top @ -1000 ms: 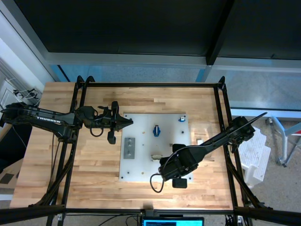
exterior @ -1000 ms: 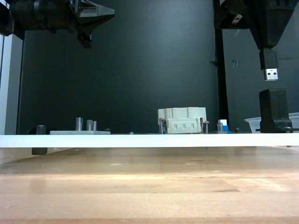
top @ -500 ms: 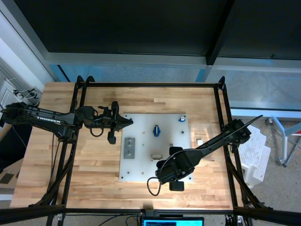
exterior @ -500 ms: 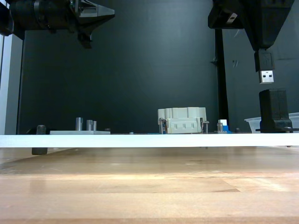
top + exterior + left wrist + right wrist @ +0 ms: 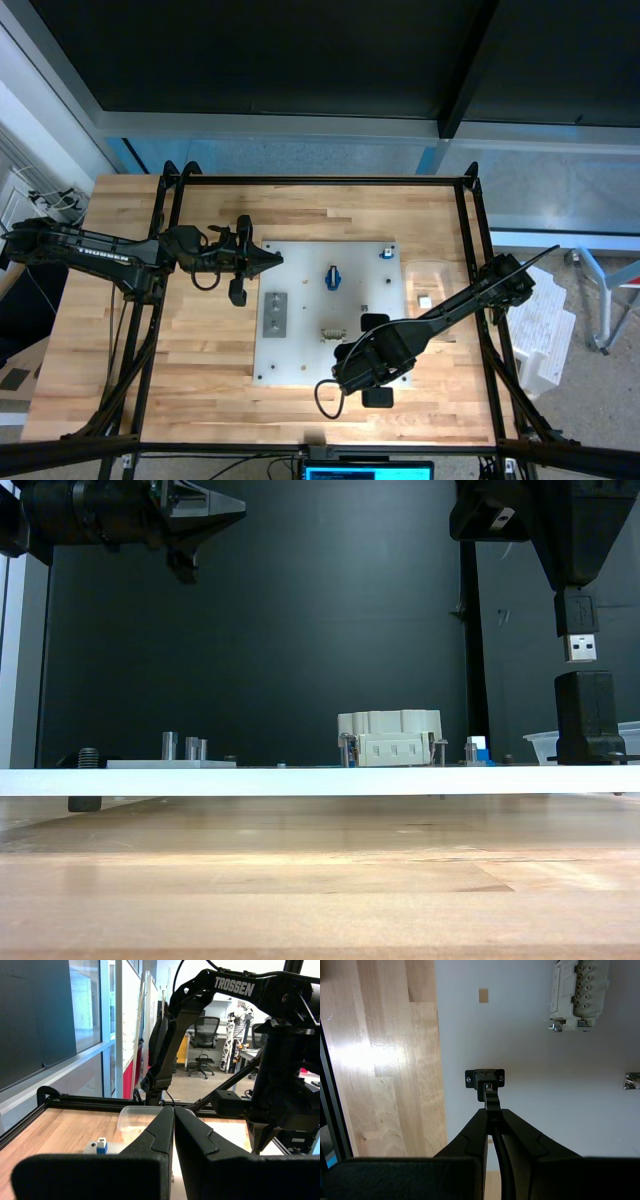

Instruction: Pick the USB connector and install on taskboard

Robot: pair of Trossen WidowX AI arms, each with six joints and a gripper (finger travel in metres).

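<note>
Step in hand: insertion, plug not yet seated.
- USB connector (image 5: 580, 630): upright, clamped in the right gripper (image 5: 577, 575) fingers, tip just above the black socket (image 5: 588, 715) near the taskboard (image 5: 300, 780) near edge.
- Next move: a straight, aligned descent.
- Left gripper (image 5: 268, 258): fingers pressed together, empty, raised over the board's far-left corner.

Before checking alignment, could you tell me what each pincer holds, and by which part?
Right pincer, above the socket: USB connector, by its dark body. Left pincer, beside the taskboard: nothing.
</note>
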